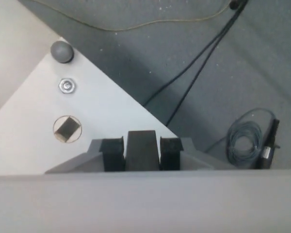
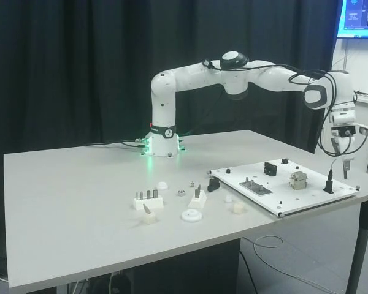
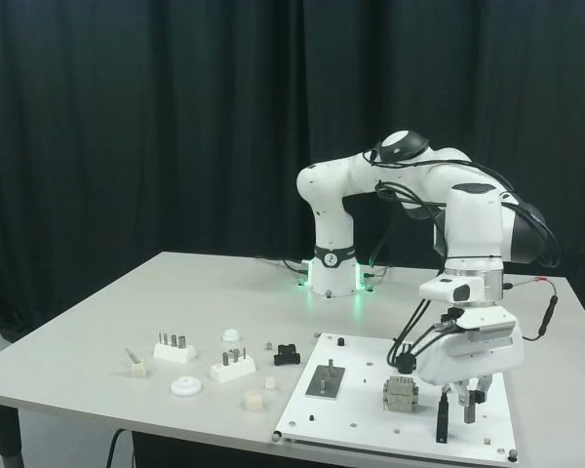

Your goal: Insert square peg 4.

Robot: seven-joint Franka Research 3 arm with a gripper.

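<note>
Now, far left on my grey bench (image 2: 67, 184) sit small white fixtures (image 2: 148, 201); rightward lies the white board (image 2: 306, 199), and over its right end my hand (image 3: 468, 393) hangs, clenched on the square peg (image 1: 142, 150).

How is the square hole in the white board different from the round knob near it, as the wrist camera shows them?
The square hole is a dark recess sunk into the white board, inside a round ring; the round knob is a grey dome that rises above the surface. The hole lies nearer the gripper, which holds the square peg; the knob sits at the board's corner. Both lie in one row with a small screw between them.
</note>
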